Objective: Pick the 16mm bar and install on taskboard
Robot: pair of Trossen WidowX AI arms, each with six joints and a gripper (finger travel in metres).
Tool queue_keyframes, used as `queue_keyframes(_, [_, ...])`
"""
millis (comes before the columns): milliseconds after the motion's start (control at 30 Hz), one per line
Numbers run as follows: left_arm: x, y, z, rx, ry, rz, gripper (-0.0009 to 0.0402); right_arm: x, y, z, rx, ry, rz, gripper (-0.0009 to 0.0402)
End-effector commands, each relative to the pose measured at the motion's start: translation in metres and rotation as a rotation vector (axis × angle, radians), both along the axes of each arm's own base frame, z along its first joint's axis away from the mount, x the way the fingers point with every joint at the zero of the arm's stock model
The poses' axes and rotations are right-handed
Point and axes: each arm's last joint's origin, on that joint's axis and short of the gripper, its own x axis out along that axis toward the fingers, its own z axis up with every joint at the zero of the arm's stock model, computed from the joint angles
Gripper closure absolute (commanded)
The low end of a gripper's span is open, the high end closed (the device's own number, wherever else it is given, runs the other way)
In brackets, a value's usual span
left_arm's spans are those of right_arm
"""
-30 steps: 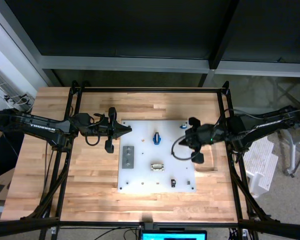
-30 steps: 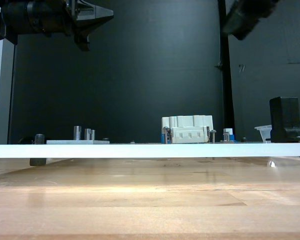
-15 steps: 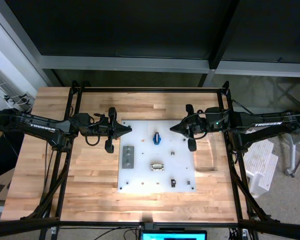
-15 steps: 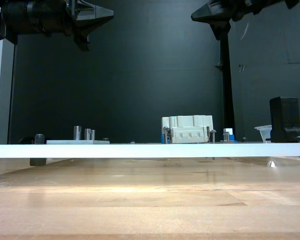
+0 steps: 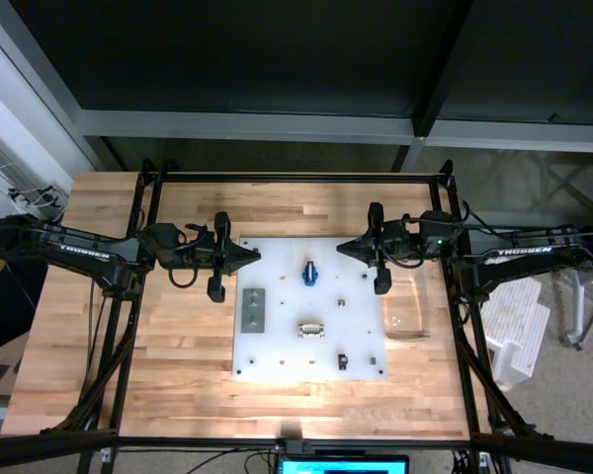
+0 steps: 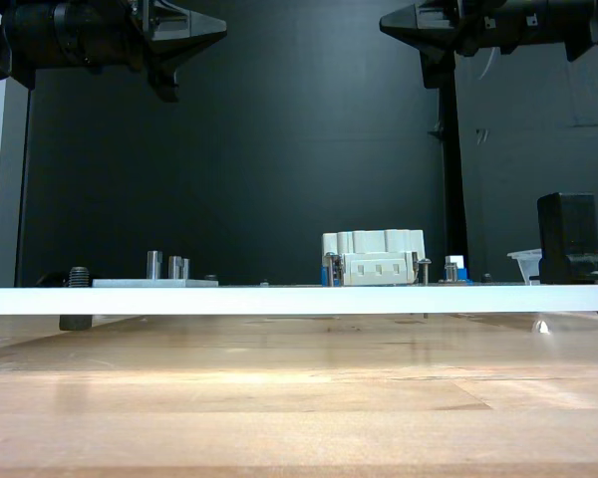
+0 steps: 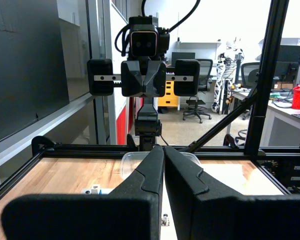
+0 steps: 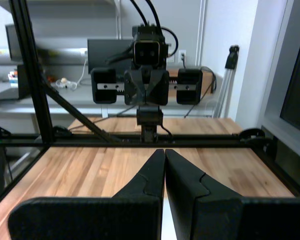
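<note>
My left gripper [image 5: 257, 256] hangs high over the white task board's [image 5: 277, 346] back left edge, pointing right, its fingers shut with nothing between them [image 7: 163, 148]. Facing it, my right gripper [image 5: 339, 249] hangs high over the board's back right part, pointing left, also shut and empty [image 8: 164, 151]. In the low view both grippers, left [image 6: 222, 30] and right [image 6: 384, 22], sit well above the board. I cannot pick out the 16mm bar in any view. A small pale item [image 5: 396, 319] lies in the clear tray; I cannot tell what it is.
On the board stand a grey block with posts [image 5: 253, 308], a blue part [image 5: 310, 273], a white connector [image 5: 311, 330] and a small black part [image 5: 343, 360]. A clear tray [image 5: 415, 296] lies by the board's right edge. A black frame [image 5: 148, 197] surrounds the table.
My right arm rose from low over the clear tray and swung toward the back, ending level and pointing left. The left arm has not moved.
</note>
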Motion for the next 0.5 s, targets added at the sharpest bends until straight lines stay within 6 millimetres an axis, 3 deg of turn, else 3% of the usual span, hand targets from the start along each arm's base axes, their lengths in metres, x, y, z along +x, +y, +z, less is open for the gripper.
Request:
queue_keyframes(33, [0.000, 0.000, 0.000, 0.000, 0.000, 0.000, 0.0393, -0.001, 0.000, -0.006, 0.004, -0.027, -0.005, 0.0394])
queue_keyframes(500, [0.000, 0.000, 0.000, 0.000, 0.000, 0.000, 0.0393, -0.004, -0.001, -0.020, 0.015, -0.041, -0.039, 0.0394])
